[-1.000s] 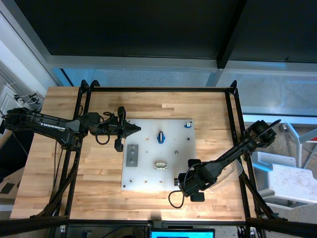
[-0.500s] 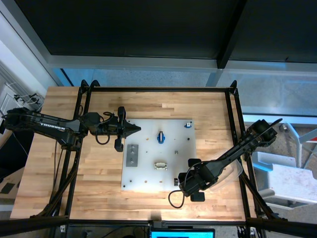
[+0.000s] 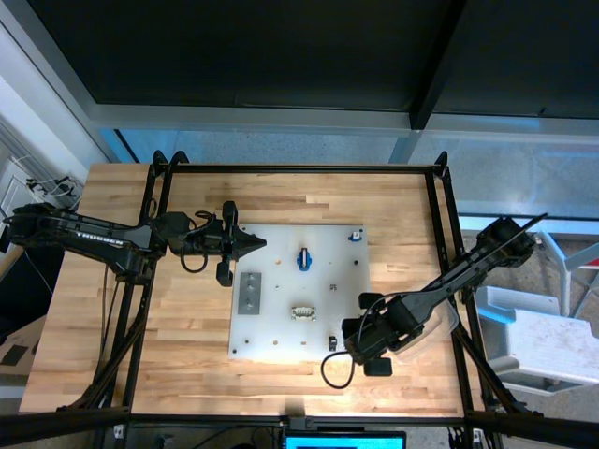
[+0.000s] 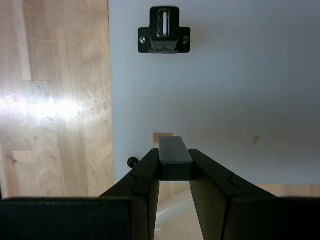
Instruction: Pick the 16mm bar from the taskboard and place it in the container
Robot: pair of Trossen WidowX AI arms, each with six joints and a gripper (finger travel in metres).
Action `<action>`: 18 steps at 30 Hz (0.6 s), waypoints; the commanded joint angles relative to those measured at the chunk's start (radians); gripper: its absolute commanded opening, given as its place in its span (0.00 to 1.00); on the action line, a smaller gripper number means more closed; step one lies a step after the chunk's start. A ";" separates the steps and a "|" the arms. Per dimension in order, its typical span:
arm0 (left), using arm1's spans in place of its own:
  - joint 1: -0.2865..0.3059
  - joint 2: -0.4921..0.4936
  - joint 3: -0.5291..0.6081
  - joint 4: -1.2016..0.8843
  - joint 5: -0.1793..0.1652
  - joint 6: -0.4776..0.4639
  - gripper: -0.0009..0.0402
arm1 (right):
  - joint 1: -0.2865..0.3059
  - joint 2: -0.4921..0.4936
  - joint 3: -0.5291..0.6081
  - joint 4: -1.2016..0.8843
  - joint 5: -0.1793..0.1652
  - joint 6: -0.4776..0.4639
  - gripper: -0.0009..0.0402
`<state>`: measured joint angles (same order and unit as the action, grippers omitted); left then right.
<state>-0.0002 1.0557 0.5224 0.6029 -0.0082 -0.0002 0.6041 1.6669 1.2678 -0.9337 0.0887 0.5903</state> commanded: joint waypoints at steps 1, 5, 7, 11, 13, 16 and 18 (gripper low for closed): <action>0.000 0.000 0.000 0.000 0.000 0.000 0.02 | 0.000 -0.032 0.000 -0.001 -0.003 0.000 0.04; 0.000 0.000 0.000 0.000 0.000 0.000 0.02 | -0.007 -0.069 0.000 -0.001 -0.003 0.004 0.04; 0.000 0.000 0.000 0.000 0.000 0.000 0.02 | -0.009 -0.084 0.000 -0.001 -0.003 0.004 0.04; 0.000 0.000 0.000 0.000 0.000 0.000 0.02 | -0.009 -0.103 0.000 -0.002 -0.004 0.004 0.04; 0.000 0.000 0.000 0.000 0.000 0.000 0.02 | -0.009 -0.112 0.000 -0.002 -0.003 0.004 0.04; 0.000 0.000 0.000 0.000 0.000 0.000 0.02 | -0.009 -0.122 0.000 -0.006 -0.004 0.004 0.04; 0.000 0.000 0.000 0.000 0.000 0.000 0.02 | -0.009 -0.123 0.000 -0.014 -0.004 0.004 0.04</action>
